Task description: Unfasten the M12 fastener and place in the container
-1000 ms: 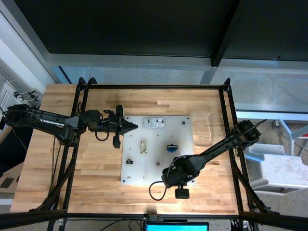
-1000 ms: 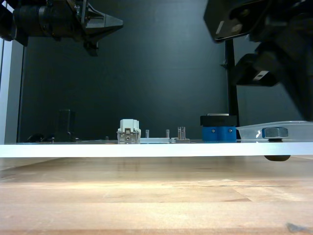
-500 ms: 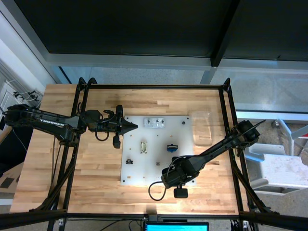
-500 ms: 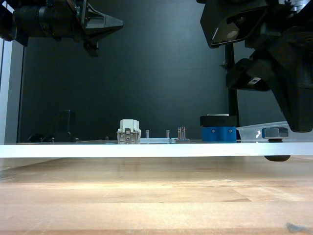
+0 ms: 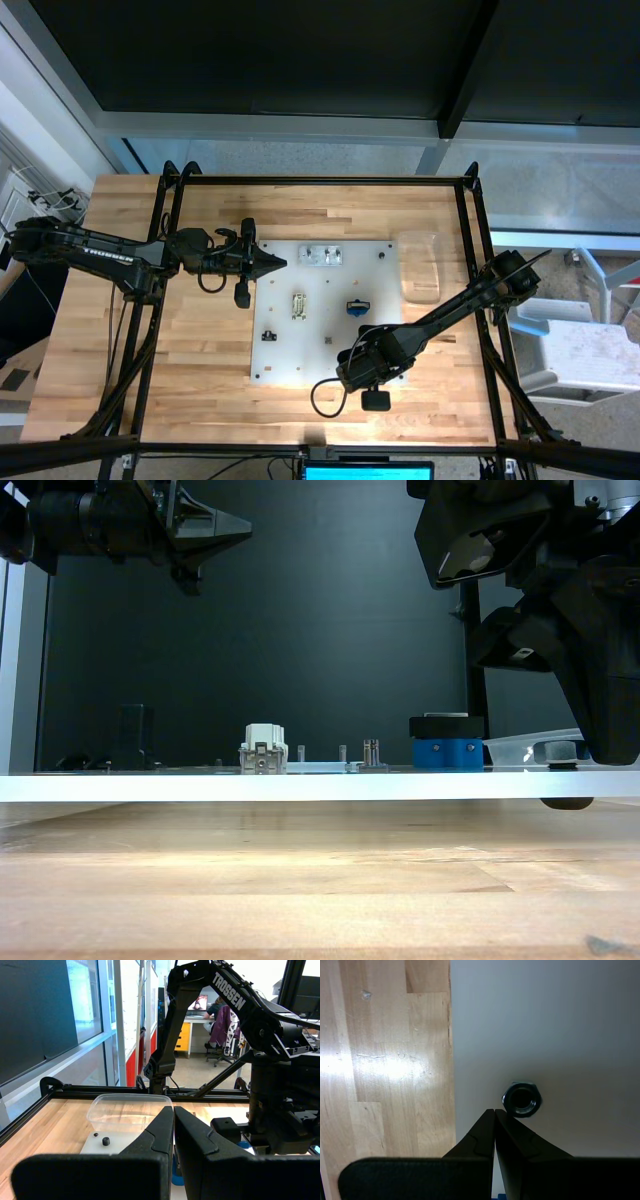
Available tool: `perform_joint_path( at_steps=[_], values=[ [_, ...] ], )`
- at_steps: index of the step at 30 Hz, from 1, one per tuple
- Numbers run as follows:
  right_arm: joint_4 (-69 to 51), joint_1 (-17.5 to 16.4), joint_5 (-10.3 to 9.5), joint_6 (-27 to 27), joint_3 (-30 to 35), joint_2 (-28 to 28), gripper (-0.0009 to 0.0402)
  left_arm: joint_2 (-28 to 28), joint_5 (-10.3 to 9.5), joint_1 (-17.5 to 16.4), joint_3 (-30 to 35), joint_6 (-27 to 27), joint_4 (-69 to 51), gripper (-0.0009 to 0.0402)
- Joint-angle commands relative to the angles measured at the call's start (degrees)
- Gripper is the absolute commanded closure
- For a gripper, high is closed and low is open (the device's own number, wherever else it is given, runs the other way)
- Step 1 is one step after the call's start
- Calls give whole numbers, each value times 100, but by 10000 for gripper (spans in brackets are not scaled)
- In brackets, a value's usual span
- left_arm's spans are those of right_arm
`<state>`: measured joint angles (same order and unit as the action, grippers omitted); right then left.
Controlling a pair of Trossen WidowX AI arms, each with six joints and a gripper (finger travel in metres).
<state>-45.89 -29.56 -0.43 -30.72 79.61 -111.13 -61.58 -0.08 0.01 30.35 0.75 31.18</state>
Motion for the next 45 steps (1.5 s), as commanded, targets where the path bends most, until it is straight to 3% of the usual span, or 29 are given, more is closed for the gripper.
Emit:
perform_joint_path(
  at_steps=[1, 10, 13, 14, 18, 24, 30, 33, 34, 45],
  values=[
    [-7, 7, 83, -17, 2, 2, 393, -2, 2, 0, 2, 0, 0, 393],
    [-57, 7, 155, -11, 2, 2, 393, -2, 2, 0, 2, 0, 0, 393],
    [-407, 4, 1080, -361, 26, 48, 393, -2, 2, 0, 2, 0, 0, 393],
    [-538, 4, 1268, -396, 52, 57, 393, -2, 2, 0, 2, 0, 0, 393],
    [-719, 7, 1285, -391, 92, 122, 393, -2, 2, 0, 2, 0, 0, 393],
    [-737, 7, 1051, -382, 92, 188, 393, -2, 2, 0, 2, 0, 0, 393],
    [-732, 7, 264, -345, 227, 243, 393, -2, 2, -2, 2, 0, 2, 393],
    [-573, 7, -334, -275, 249, 243, 393, -2, 2, 0, 2, 0, 0, 393],
    [-518, 4, -407, -267, 247, 240, 393, -2, 2, 0, 2, 0, 0, 393],
    [-164, 9, -299, -90, 227, -42, 393, -2, 2, 0, 2, 0, 0, 393]
  ],
)
